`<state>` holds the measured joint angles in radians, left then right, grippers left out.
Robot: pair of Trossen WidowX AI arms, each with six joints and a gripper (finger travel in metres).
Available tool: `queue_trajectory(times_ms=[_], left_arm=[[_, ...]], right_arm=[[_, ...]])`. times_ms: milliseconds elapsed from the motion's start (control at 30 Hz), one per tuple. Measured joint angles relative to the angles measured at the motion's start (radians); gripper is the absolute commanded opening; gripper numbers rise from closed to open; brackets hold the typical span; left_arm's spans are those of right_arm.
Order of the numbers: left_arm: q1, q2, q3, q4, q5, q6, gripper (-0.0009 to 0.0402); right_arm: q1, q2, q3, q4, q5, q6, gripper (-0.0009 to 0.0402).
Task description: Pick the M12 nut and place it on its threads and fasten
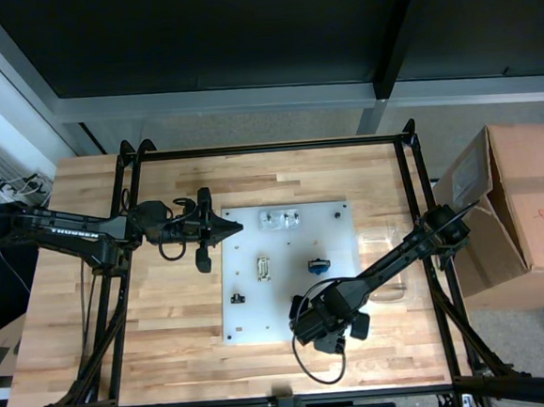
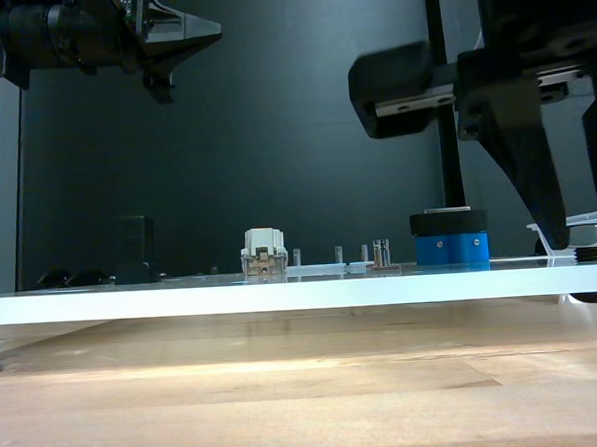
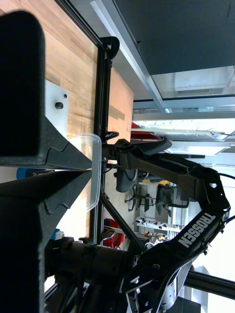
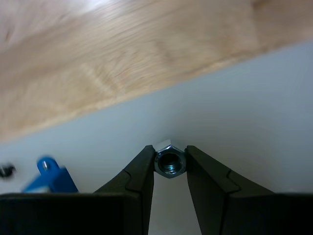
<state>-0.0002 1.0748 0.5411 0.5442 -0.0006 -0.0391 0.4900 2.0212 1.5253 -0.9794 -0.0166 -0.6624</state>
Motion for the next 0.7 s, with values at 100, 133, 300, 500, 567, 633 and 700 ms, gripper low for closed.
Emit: queue_trajectory(times_ms=[100,133,300,500,567,633,700], left_arm=[[0.0,0.0,0.0,0.0,0.0,0.0,0.0],[0.0,0.0,0.0,0.0,0.0,0.0,0.0],[0.0,0.0,0.0,0.0,0.0,0.0,0.0],[0.0,0.0,0.0,0.0,0.0,0.0,0.0],[0.0,0.0,0.0,0.0,0.0,0.0,0.0],[0.0,0.0,0.0,0.0,0.0,0.0,0.0],[0.0,0.0,0.0,0.0,0.0,0.0,0.0]], right_arm=[[-0.001,-0.001,0.0,-0.006,0.001,0.108,0.0027],[-0.001,-0.001,0.0,-0.007,0.001,0.144,0.0027],[-0.005,-0.001,0.0,-0.006,0.002,0.315,0.0027],[-0.008,-0.001,0.0,0.004,0.003,0.528,0.0027],[-0.008,-0.001,0.0,0.008,0.006,0.617,0.0027],[-0.008,-0.001,0.0,0.01,0.008,0.705,0.0027],[-0.008,-0.001,0.0,0.012,0.009,0.788,0.0027]])
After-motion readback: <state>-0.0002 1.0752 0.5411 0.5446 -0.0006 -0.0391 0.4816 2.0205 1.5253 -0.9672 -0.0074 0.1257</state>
